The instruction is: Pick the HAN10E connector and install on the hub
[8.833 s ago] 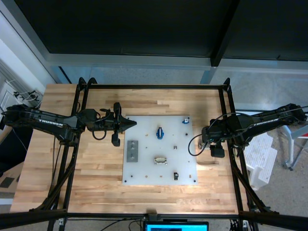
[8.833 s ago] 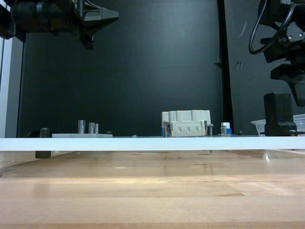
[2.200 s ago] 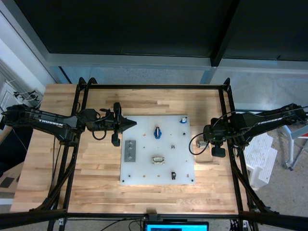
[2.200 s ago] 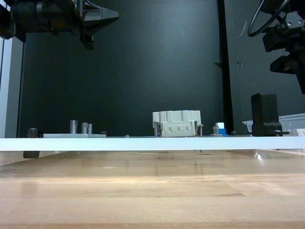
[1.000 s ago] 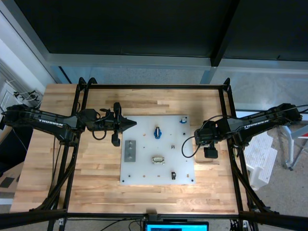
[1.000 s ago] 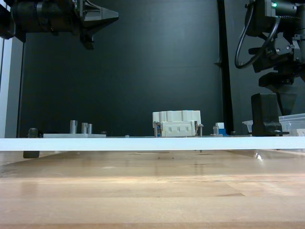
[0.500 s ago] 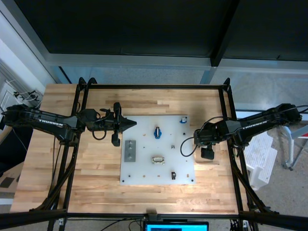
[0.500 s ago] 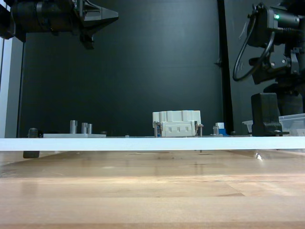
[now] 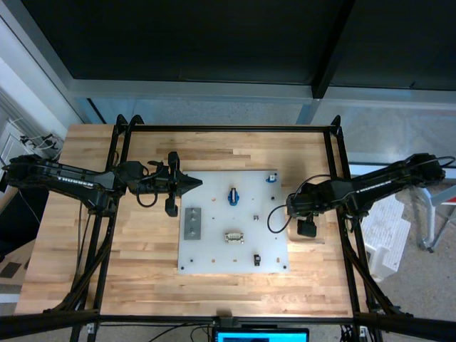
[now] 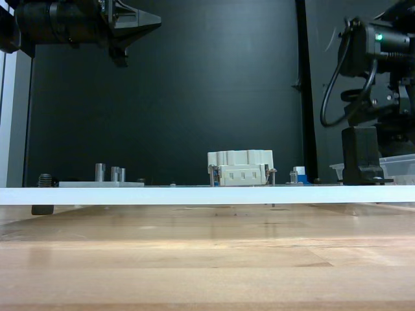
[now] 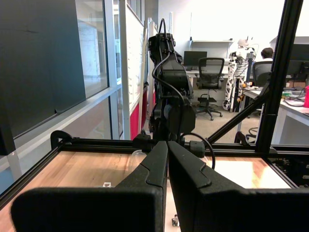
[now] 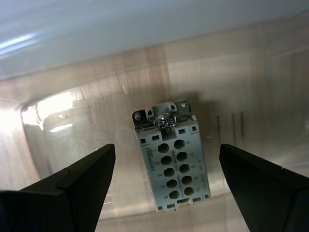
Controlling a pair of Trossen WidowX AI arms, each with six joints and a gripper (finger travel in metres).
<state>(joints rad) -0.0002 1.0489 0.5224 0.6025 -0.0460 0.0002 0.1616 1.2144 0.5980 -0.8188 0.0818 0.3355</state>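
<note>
HAN10E connector (image 12: 171,155) lies flat on the bottom of a clear plastic tray (image 10: 397,166), off the right edge of the white board (image 9: 214,258), on the wooden surface (image 9: 135,274). Its two rows of round pin holes face my right wrist camera, and it has a metal screw bracket at one end. My right gripper (image 12: 167,146) hangs over it with the jaws wide apart, one finger to each side of the block, neither touching it.

The hub (image 9: 236,237) sits fixed near the middle of the board, well apart from the connector. From table height it shows as a pale housing (image 10: 244,168) between thin metal posts. A blue upright part (image 9: 235,195), a grey two-hole plate (image 9: 194,223) and a tiny black block (image 9: 259,259) share the board.

My left gripper (image 9: 192,183) is held high above the board's far left corner, jaws pressed together.

A black bar frame (image 9: 228,128) rings the surface, with dark panels behind it. Past the frame, my left wrist camera shows an office with glass partitions, desks and swivel chairs (image 11: 210,79).
</note>
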